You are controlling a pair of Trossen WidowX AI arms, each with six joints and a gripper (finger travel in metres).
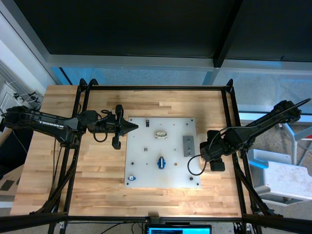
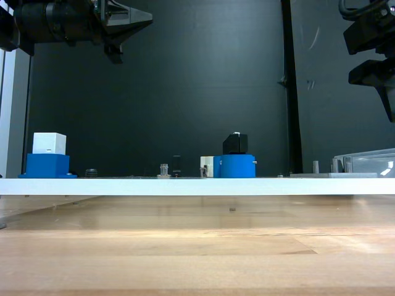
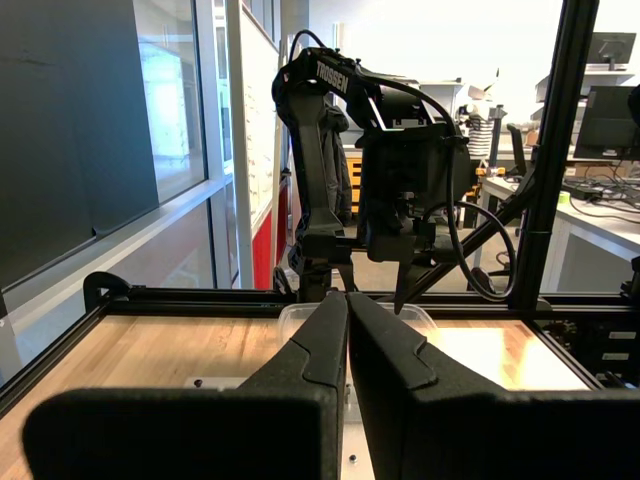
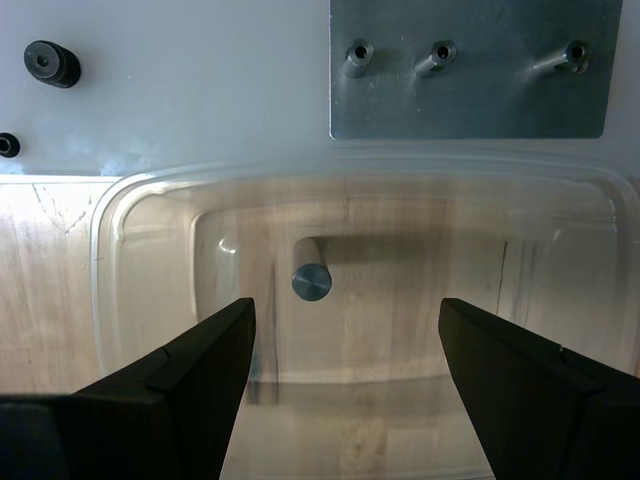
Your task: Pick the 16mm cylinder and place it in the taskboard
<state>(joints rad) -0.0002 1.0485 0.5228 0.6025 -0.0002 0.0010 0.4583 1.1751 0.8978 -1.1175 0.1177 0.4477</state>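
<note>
The 16mm cylinder point(image 4: 311, 281), a short dull-grey metal peg, lies on the floor of a clear plastic tray point(image 4: 112, 228) just off the right edge of the taskboard point(image 1: 146, 168). My right gripper point(image 4: 345, 306) hangs open above the tray, one finger on each side of the peg and clear of it. The white taskboard point(image 4: 200, 90) carries a grey block point(image 4: 470, 90) with three small pegs. My left gripper point(image 1: 132, 126) is held above the board's left edge, shut on nothing, pointing across at the right arm.
A blue upright part point(image 1: 161, 162), a white connector point(image 1: 161, 134) and a small blue-and-white part point(image 1: 131, 178) are mounted on the board. The black frame rails point(image 1: 229, 126) run along the table's sides. In the low view the clear tray point(image 2: 370, 161) sits at the right.
</note>
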